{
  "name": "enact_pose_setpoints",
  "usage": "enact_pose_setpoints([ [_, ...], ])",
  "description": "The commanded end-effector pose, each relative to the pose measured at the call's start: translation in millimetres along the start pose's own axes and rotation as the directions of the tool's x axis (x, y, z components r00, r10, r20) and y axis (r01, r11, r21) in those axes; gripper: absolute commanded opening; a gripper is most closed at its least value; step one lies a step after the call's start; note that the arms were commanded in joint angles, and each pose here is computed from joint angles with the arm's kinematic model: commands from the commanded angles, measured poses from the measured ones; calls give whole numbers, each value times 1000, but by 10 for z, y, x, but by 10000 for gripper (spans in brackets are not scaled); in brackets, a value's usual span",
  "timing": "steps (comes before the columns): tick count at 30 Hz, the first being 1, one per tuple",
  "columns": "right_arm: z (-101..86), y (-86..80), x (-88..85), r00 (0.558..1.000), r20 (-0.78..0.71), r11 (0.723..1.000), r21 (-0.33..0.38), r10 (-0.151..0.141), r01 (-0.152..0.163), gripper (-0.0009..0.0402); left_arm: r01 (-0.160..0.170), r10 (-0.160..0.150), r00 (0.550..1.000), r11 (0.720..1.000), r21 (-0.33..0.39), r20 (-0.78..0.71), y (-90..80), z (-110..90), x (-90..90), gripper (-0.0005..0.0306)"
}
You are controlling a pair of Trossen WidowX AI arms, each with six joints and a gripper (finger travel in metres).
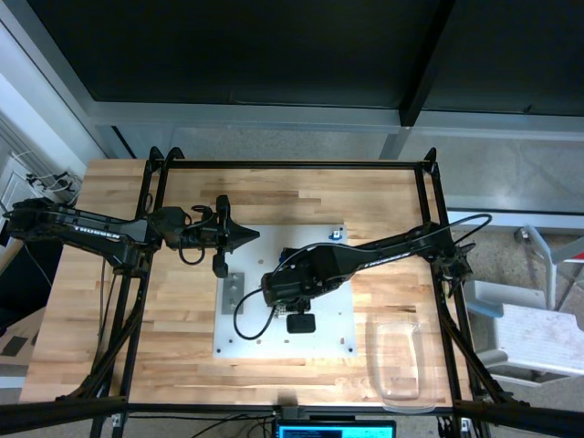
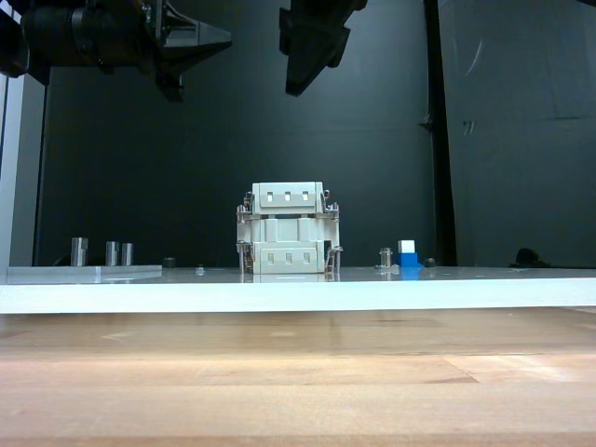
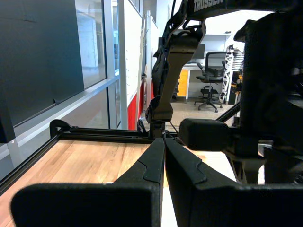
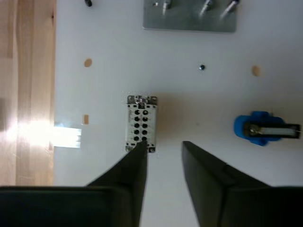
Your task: Remove the HAN10-E connector and place it in the container
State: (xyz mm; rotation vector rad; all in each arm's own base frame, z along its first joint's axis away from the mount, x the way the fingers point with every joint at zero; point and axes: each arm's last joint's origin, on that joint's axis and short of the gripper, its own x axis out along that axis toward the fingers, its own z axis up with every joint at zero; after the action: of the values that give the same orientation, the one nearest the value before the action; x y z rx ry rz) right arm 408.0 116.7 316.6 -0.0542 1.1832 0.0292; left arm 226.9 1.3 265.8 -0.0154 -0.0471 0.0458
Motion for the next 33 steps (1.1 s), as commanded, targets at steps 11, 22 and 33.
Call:
enact_pose_setpoints([
  [11,40,76,379,999,-43,1000,24,2,-1,250,0,0,1000,1000,0,0,1,0,1,0],
  [22,50,121,543,999,-53,1000,31,3,-1,256,0,0,1000,1000,0,1,1,1,1,0],
  [33,45,160,711,996,-84,1000,26,17,-15,256,0,0,1000,1000,2,-24,1,-24,0,0],
])
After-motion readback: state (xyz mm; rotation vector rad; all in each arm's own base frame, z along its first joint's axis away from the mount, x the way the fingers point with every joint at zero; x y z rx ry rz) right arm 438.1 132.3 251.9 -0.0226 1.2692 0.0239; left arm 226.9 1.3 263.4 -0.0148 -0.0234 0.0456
